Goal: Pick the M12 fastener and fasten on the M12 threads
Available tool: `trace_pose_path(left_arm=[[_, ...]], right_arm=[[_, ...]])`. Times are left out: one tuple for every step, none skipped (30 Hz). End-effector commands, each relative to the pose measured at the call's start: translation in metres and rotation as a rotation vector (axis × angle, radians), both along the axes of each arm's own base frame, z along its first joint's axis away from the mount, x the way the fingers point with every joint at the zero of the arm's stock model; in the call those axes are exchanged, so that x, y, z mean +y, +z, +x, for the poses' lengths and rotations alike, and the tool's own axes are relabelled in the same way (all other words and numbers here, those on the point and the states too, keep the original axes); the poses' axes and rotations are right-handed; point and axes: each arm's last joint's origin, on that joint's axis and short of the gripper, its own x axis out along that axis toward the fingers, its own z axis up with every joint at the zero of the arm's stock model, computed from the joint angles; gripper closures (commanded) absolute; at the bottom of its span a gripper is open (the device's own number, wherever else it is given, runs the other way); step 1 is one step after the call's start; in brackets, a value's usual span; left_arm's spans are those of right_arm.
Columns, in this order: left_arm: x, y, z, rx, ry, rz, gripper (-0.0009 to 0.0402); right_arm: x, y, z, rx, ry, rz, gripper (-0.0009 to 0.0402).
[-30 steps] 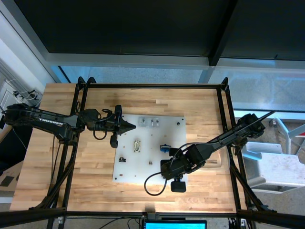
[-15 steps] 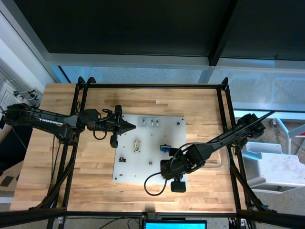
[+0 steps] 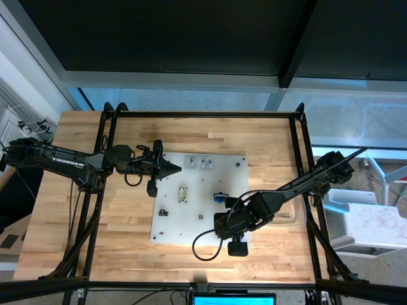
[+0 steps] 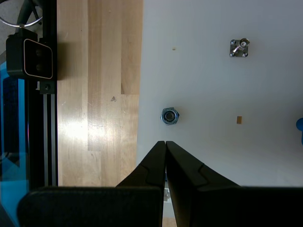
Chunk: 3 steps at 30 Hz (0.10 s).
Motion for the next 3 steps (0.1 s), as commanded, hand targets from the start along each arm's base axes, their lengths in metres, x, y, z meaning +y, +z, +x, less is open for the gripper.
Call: trace_pose_path(left_arm=[[0.0001, 0.0001, 0.0001, 0.0, 0.0, 0.0, 0.0393], [0.0001, 0.0001, 0.0001, 0.0, 0.0, 0.0, 0.0393], [0.0001, 0.0001, 0.0001, 0.0, 0.0, 0.0, 0.0393]], right_arm=[[0.0002, -0.0003, 0.0001, 0.0, 0.001, 0.0, 0.0393], [0.0003, -0.0002, 0.0, 0.0, 0.001, 0.0, 0.0393], [0.0002, -0.0002, 0.0001, 0.0, 0.001, 0.0, 0.0393]])
